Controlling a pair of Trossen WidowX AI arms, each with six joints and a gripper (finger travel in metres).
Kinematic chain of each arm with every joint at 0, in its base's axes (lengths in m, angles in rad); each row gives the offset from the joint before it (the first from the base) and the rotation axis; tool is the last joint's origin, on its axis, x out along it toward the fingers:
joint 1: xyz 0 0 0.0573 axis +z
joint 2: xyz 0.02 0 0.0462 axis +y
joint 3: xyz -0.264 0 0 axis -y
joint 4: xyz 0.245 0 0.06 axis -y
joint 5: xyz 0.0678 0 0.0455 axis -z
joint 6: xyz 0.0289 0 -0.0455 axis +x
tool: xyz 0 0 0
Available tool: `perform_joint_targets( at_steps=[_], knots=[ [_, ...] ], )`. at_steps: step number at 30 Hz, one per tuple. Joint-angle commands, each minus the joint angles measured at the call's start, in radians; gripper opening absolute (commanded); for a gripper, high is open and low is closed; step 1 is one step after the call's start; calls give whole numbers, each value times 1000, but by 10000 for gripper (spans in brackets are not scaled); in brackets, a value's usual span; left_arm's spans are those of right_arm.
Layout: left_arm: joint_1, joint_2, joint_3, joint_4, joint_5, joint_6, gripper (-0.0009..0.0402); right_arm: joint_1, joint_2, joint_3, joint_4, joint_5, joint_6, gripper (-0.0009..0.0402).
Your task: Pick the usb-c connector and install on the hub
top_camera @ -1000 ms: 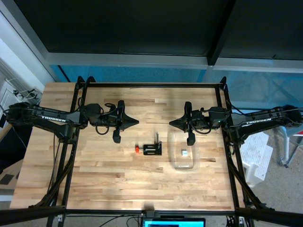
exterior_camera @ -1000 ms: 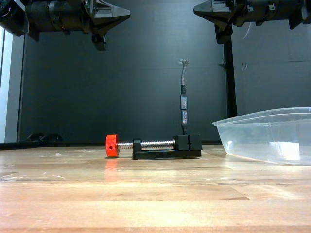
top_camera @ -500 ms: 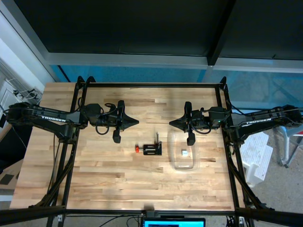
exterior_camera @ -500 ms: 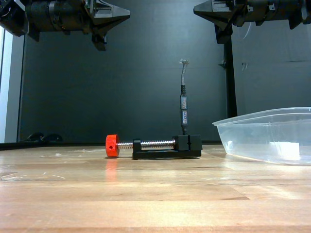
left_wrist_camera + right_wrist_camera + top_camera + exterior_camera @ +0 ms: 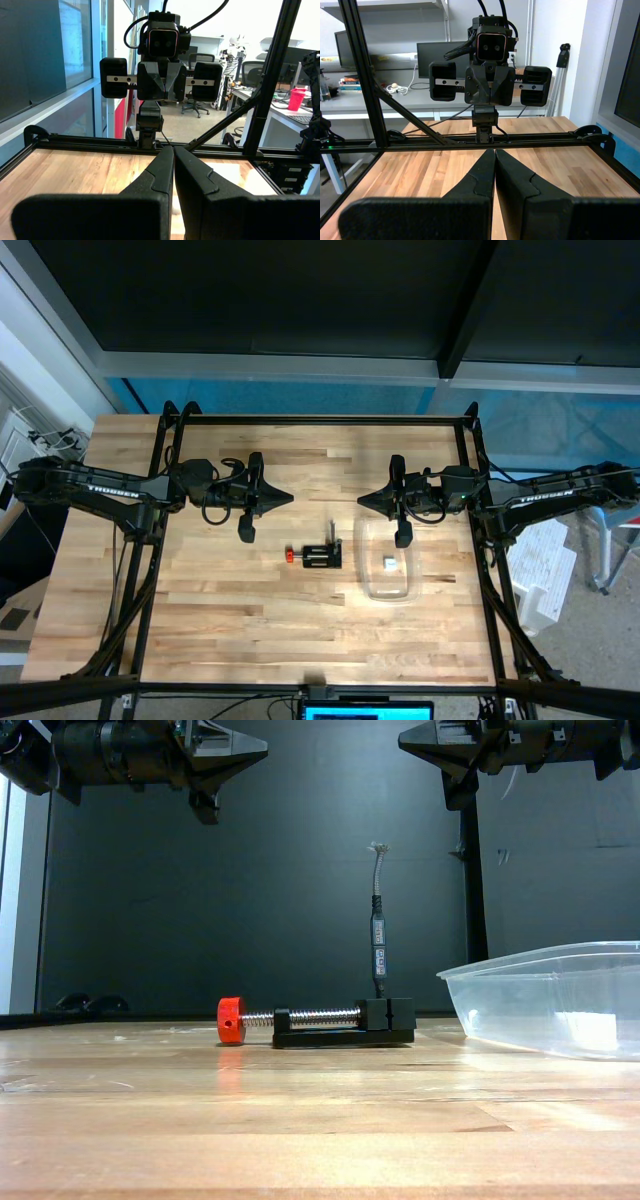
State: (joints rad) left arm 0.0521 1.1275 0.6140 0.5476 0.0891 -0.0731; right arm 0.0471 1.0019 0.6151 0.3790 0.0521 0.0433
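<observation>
In the low view the black connector stands upright on the tab held in the black vise, nothing gripping it, and its grey braided cable rises from it. The vise with its red knob sits mid-table in the high view. The white block lies bare in the clear tray. My left gripper hovers high over the left of the table, fingers together and holding nothing. My right gripper hovers high above the tray's far edge, also shut and holding nothing.
The two arms face each other across the table, well above the vise. The tray stands to the right of the vise. A black frame rail runs along the table's far edge.
</observation>
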Motion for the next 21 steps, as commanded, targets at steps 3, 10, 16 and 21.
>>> perform_joint_targets(
  at_steps=[3,10,16,21],
  knots=[
    [0,0,0,0,0,0,0,0,0,0,0,0,0,0],
    [0,0,0,0,0,0,0,1,0,0,-3,0,0,0],
    [0,0,0,0,0,0,0,1,0,0,-10,0,0,0],
    [0,0,0,0,0,0,0,1,0,0,-28,0,0,0]
  ],
)
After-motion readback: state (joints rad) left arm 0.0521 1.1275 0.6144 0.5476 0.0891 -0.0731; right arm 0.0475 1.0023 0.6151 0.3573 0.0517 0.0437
